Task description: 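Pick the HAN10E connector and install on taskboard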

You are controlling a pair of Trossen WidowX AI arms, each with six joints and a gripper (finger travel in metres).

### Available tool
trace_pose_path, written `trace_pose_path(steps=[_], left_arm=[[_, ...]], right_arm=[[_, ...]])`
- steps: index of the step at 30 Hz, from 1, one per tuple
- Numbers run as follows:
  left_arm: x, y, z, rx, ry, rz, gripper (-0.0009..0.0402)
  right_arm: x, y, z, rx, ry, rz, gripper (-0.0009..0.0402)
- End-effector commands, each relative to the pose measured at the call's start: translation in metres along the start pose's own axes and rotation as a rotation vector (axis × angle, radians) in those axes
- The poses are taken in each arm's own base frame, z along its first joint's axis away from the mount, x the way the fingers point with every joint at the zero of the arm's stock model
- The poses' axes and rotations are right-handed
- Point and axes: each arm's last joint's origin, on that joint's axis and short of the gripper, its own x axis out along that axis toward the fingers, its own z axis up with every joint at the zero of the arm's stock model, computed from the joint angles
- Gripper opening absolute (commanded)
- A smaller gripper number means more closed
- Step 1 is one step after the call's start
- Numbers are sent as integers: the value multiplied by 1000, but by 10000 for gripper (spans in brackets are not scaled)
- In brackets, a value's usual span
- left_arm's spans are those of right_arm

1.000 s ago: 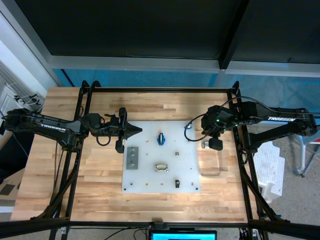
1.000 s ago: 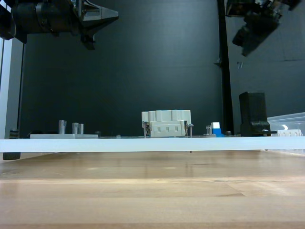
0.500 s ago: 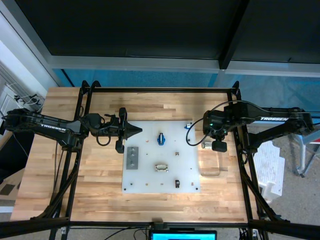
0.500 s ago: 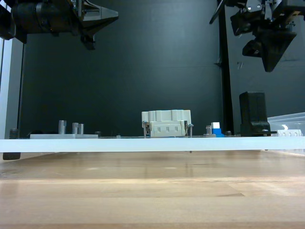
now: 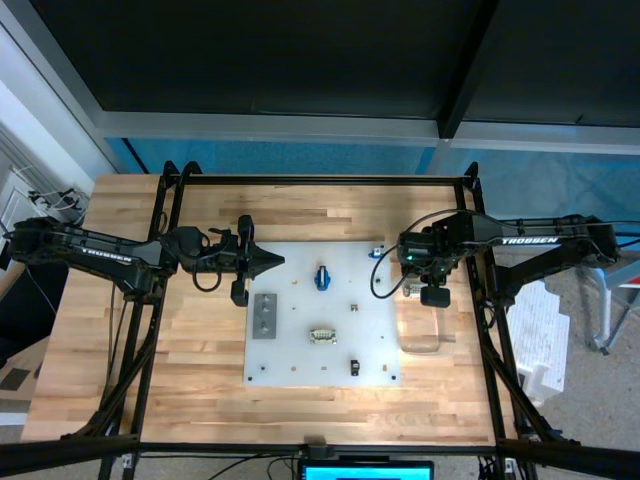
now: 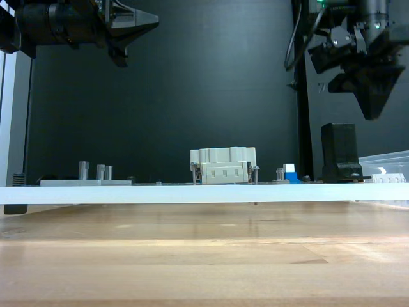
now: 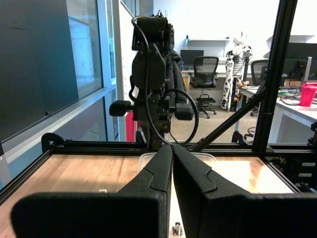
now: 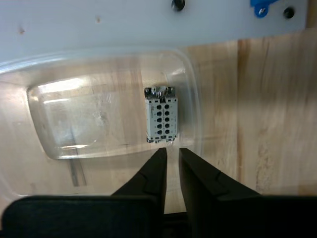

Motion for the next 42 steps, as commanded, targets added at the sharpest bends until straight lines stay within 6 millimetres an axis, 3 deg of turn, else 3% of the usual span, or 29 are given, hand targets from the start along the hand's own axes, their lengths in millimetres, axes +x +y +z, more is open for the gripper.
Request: trace_pose_path(steps=[1,12,18,30,42], left_arm=[[0,0,0,0,0,0,1],[0,0,0,0,0,0,1],[0,0,0,0,0,0,1],[0,0,0,0,0,0,1],[0,0,0,0,0,0,1]], right_arm=[[7,0,0,6,-1,1,77],[33,2,-3,30,-2,27,187],[40,3,-2,26,-1,29,225],[54,5,8,43,44,31,232],[73,5,1,90,32,-5,232]])
